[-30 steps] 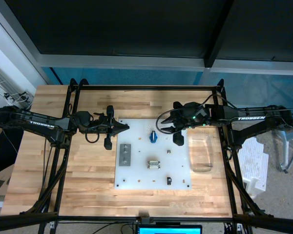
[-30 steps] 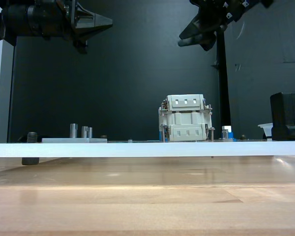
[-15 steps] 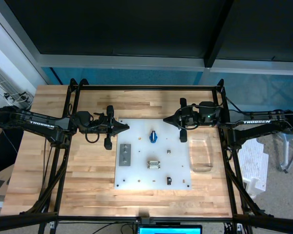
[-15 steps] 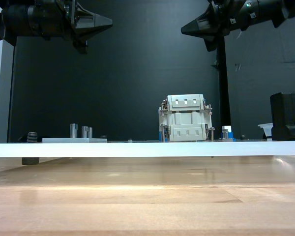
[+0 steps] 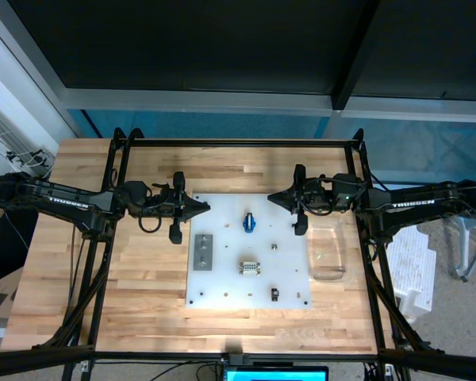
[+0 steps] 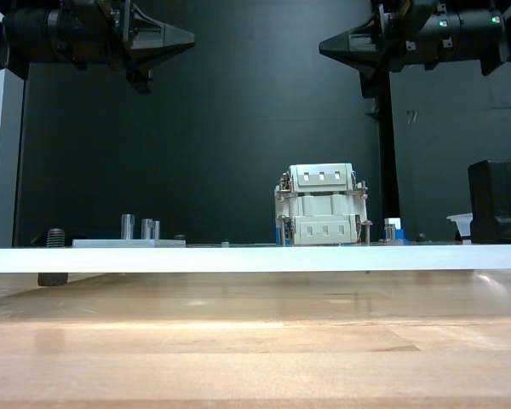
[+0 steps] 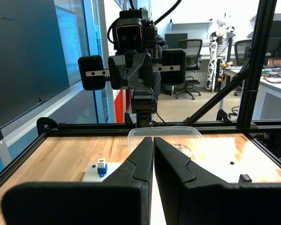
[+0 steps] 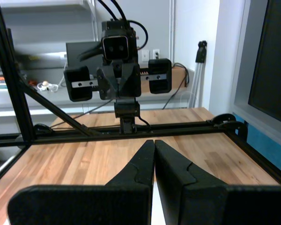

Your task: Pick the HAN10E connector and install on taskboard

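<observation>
The HAN10E connector (image 5: 249, 267) (image 6: 320, 204), a grey-beige plug block, stands upright near the middle of the white taskboard (image 5: 222, 282) (image 6: 238, 258), with no gripper touching it. My left gripper (image 5: 202, 208) (image 6: 187, 36) hovers level above the board's far left corner, fingers shut together with nothing between them (image 7: 153, 150). My right gripper (image 5: 271, 200) (image 6: 324, 44) hangs level above the board's far right edge, facing the left one, also shut on nothing (image 8: 154, 152). Both are well above the connector and farther back.
On the board are a grey metal block (image 5: 202, 252) (image 6: 129, 242), a blue knob (image 5: 248, 221) and a small black part (image 5: 275, 295) (image 6: 496, 200). A clear plastic tray (image 5: 325, 250) (image 7: 164, 133) lies right of the board. A black frame rims the wooden table.
The right arm has drawn back to the right and risen, its gripper swinging from a downward tilt to level. The left arm and the connector have not moved.
</observation>
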